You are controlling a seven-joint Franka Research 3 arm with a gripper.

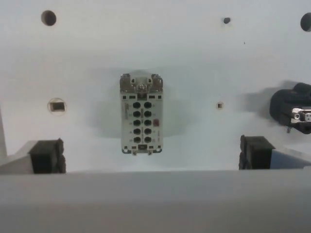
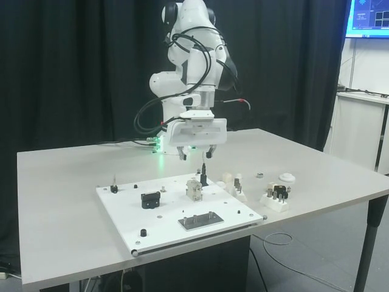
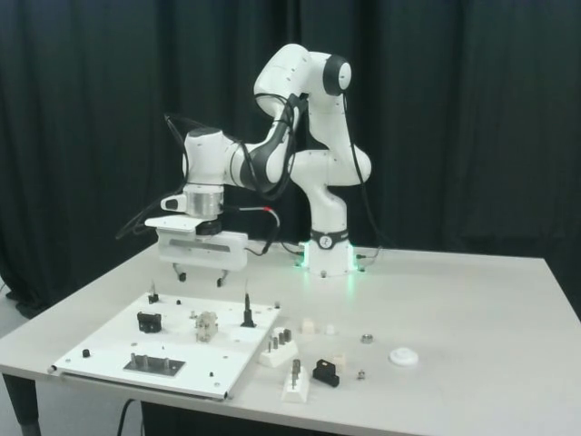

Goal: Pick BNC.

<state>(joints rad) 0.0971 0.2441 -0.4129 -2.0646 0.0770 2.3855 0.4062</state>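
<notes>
A slim black upright connector (image 2: pixel 205 175) (image 3: pixel 247 313) stands near the far edge of the white board (image 2: pixel 121 210) (image 3: pixel 100 350); it may be the BNC, and the wrist view does not show it. My gripper (image 2: pixel 195 156) (image 3: pixel 200 278) (image 1: pixel 150 155) hangs open well above the board with nothing between its black fingers (image 1: pixel 46 155). Directly below it lies a grey multi-pin connector (image 1: pixel 141 114) (image 2: pixel 194 188) (image 3: pixel 207 325). The upright connector stands just beside that one.
A black D-sub style connector (image 1: pixel 294 109) (image 2: pixel 150 199) (image 3: pixel 148 321) and a grey pin plate (image 2: pixel 200 220) (image 3: pixel 154 364) also sit on the board. Off the board are white holders (image 2: pixel 275 198) (image 3: pixel 277 350), a white disc (image 2: pixel 286 177) and a black part (image 3: pixel 326 371).
</notes>
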